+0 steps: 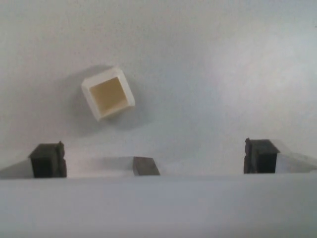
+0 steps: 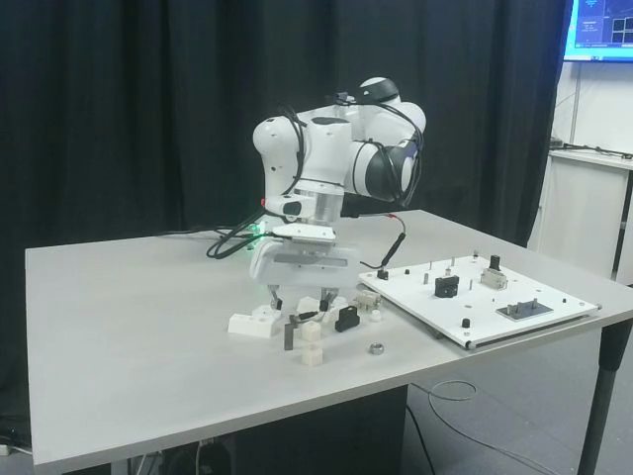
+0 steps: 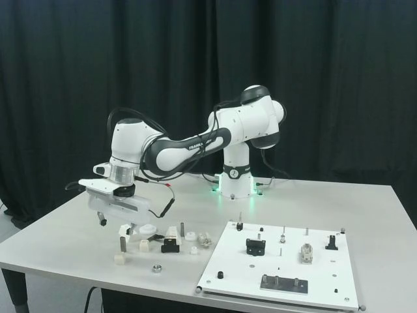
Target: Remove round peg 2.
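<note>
The arm (image 3: 189, 147) has a glossy white plastic shell, and the bench (image 2: 129, 327) is a smooth, matt grey. The board (image 3: 313, 277) looks like smooth white sheet with small metal pins (image 3: 283, 231) standing in it, and the nut (image 2: 376, 348) looks like shiny metal. The curtain (image 3: 65, 78) behind is black matt cloth hanging in folds.

One white arm (image 3: 176, 147), one white board (image 3: 283, 264) (pegs uncountable), one grey table (image 3: 78, 228).
</note>
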Robot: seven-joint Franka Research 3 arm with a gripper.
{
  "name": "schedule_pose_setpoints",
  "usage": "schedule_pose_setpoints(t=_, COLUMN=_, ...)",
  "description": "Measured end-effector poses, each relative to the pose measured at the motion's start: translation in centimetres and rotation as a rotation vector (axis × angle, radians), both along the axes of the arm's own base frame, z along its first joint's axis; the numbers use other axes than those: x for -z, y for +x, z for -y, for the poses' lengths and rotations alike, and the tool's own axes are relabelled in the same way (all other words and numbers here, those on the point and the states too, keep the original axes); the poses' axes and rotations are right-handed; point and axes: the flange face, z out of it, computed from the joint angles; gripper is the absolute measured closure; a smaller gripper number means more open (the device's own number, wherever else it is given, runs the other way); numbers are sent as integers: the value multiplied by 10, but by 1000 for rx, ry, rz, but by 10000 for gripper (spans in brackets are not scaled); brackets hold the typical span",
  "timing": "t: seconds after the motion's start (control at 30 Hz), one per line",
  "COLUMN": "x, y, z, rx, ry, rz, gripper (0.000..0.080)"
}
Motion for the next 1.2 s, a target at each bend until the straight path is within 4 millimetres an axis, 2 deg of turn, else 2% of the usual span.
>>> schedule_pose_setpoints(t=0.67, x=-6, y=2, z=-4, rx=-12, ry=3, rz=-18, gripper=3)
schedule_pose_setpoints(t=0.97, x=-14, y=1, z=-13, rx=-11, ry=42, rz=-56, gripper=3)
schedule_pose_setpoints(t=1.2, x=-22, y=-1, z=-30, rx=0, ry=73, rz=-103, gripper=3)
